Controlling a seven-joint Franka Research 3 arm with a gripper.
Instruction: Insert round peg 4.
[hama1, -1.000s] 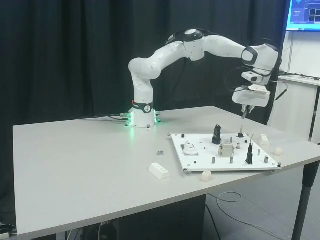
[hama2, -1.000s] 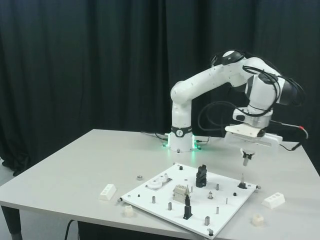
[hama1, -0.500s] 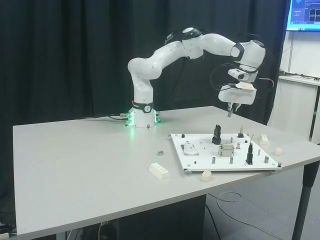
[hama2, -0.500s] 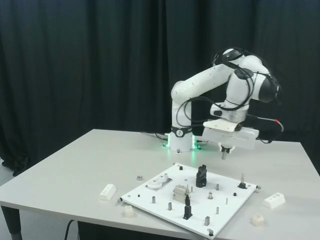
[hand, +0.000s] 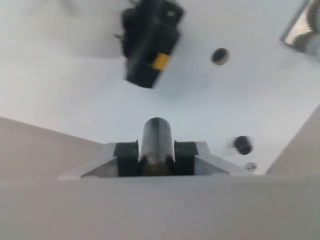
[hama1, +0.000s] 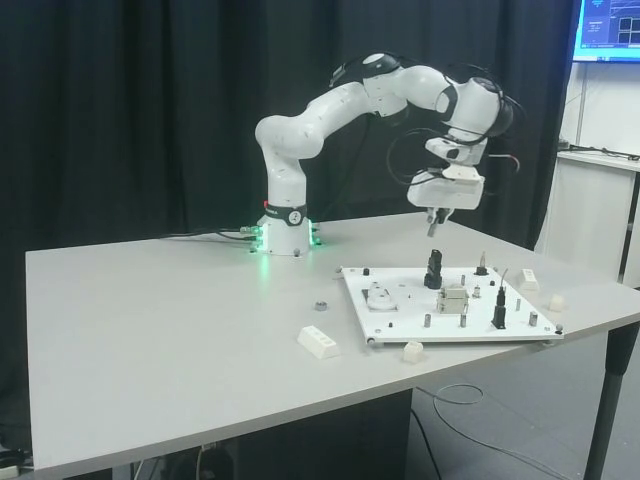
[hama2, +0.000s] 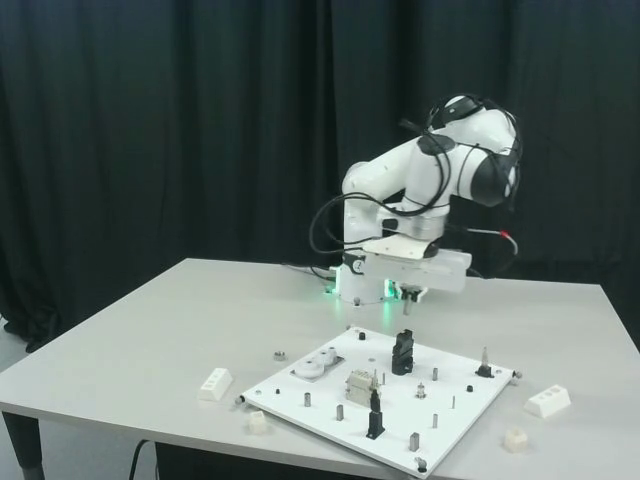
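Round peg 4 sits pinched between my gripper fingers, high above the white board's back edge. Only my wrist view shows the grip.

Round peg: short grey metal cylinder, smooth, rounded free end. Clamped between two black gripper fingers, one pad each side, upper part hidden between them. Pose: upright, free end pointing down, seen in room views as small dark stub below gripper. Position: in air, clear of white board, above its far edge, just over tall black fixture. Not touching board.
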